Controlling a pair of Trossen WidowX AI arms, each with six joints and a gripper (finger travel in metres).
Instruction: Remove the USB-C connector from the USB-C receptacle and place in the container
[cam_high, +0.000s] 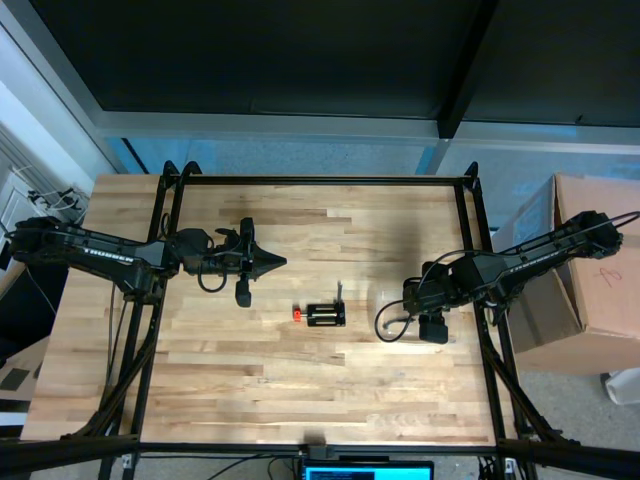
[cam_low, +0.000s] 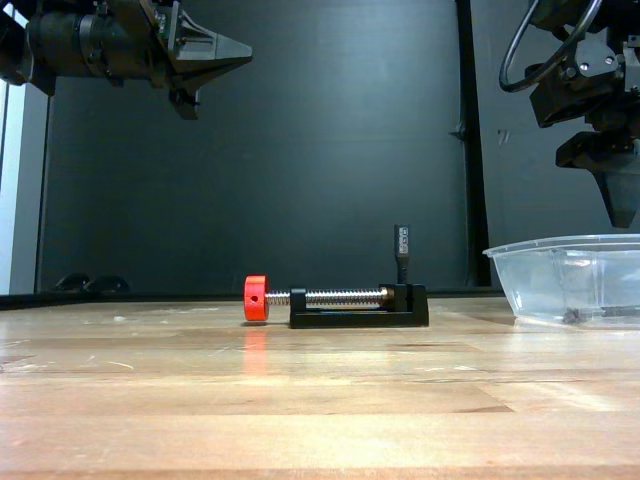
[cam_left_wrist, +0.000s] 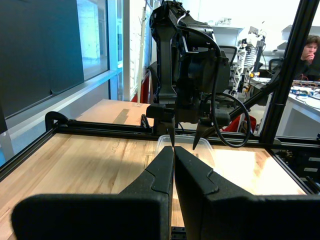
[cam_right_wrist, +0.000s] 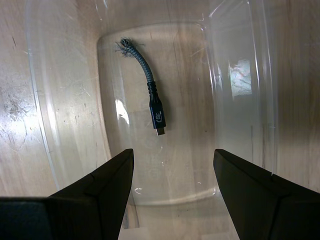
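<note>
White lettering along the left arm reads TROSSEN; the like lettering on the right arm cannot be read. A red handwritten mark on the cardboard box, at the right, cannot be made out

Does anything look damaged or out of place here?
The USB-C connector lies free in the container, its cable stub frayed. The right gripper hangs open above it; the left gripper hovers shut above the table. Nothing else.
</note>
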